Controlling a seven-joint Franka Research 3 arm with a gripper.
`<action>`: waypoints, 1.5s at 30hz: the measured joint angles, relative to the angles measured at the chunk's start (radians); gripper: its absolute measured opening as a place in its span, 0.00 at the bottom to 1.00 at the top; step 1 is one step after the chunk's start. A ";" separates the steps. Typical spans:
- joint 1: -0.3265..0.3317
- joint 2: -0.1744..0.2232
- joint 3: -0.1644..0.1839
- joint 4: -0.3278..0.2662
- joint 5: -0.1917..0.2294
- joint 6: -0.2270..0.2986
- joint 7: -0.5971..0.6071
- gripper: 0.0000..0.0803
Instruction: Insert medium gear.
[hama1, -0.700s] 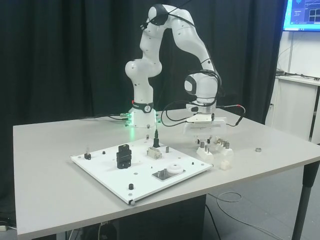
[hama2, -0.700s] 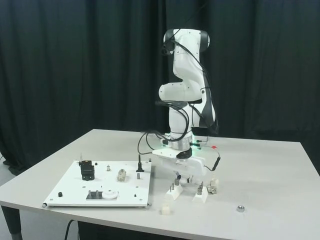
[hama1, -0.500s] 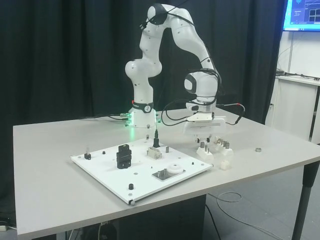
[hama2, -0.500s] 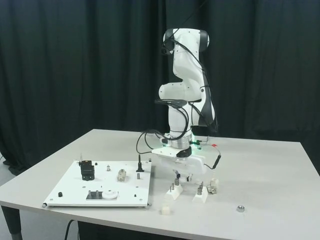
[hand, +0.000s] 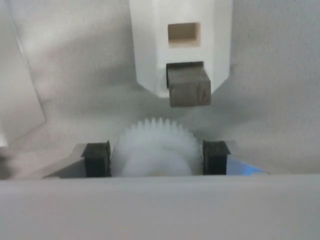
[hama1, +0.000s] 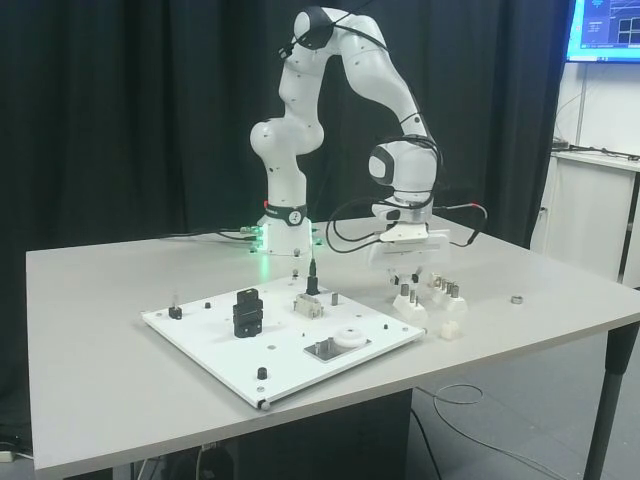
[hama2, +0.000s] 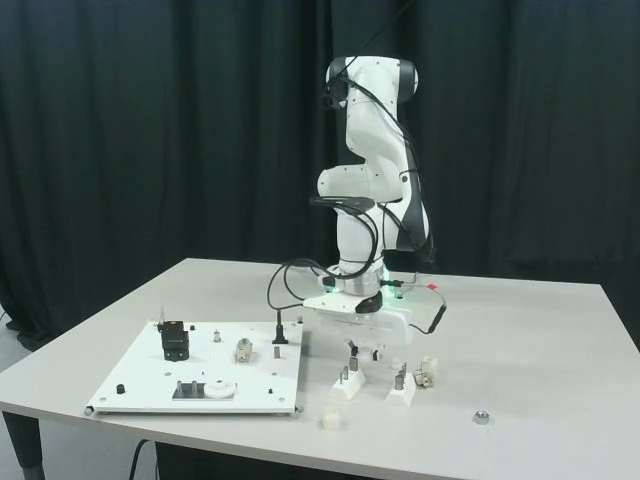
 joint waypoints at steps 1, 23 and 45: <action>0.000 0.000 0.000 0.000 -0.001 -0.001 -0.009 0.49; 0.000 -0.021 -0.020 0.038 -0.032 -0.084 -0.195 0.49; -0.006 -0.060 -0.120 0.130 -0.125 -0.173 -0.429 0.49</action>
